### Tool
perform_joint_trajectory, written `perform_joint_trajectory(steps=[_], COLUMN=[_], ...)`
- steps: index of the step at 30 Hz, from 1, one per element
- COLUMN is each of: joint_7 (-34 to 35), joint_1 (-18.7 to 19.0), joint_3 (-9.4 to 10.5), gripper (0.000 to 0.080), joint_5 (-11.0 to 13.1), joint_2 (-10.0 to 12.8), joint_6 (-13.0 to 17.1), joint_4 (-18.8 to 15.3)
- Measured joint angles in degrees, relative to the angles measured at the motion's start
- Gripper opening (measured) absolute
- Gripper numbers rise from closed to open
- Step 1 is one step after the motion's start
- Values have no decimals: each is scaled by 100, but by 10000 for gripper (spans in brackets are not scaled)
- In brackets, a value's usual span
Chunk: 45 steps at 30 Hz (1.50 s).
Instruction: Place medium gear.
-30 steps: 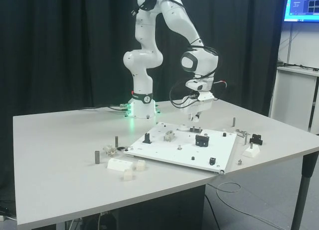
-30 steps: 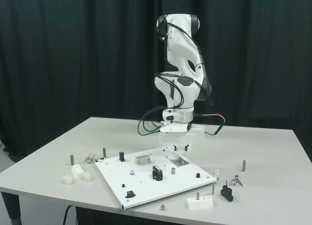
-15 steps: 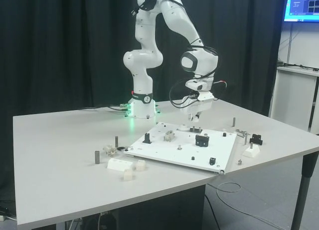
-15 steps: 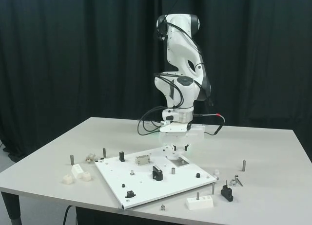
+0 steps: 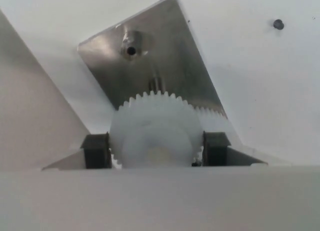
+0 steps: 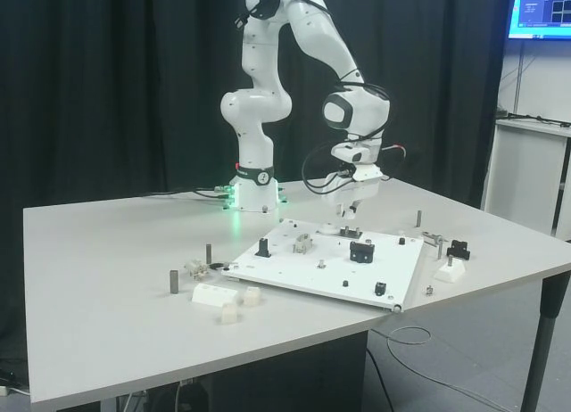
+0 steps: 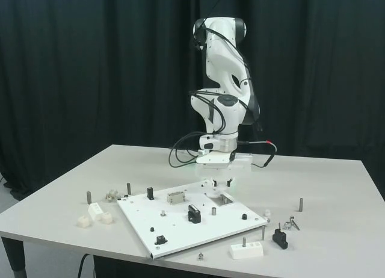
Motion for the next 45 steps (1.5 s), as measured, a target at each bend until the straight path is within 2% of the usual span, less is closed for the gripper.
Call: perform_joint_trajectory(steps=[11, 18, 24, 34, 45], joint_7=[0, 111, 458, 1334, 2091], joint_1=[28, 94, 216, 445, 502], joint_3=[24, 206, 464, 1012, 1568], gripper=[399, 399, 399, 399, 399], joint_5=[27, 280, 404, 405, 341], joint_2=[30, 49, 88, 219, 443], joint_6=[25, -3, -42, -19, 240], joint_4=[-9, -44, -48, -42, -23])
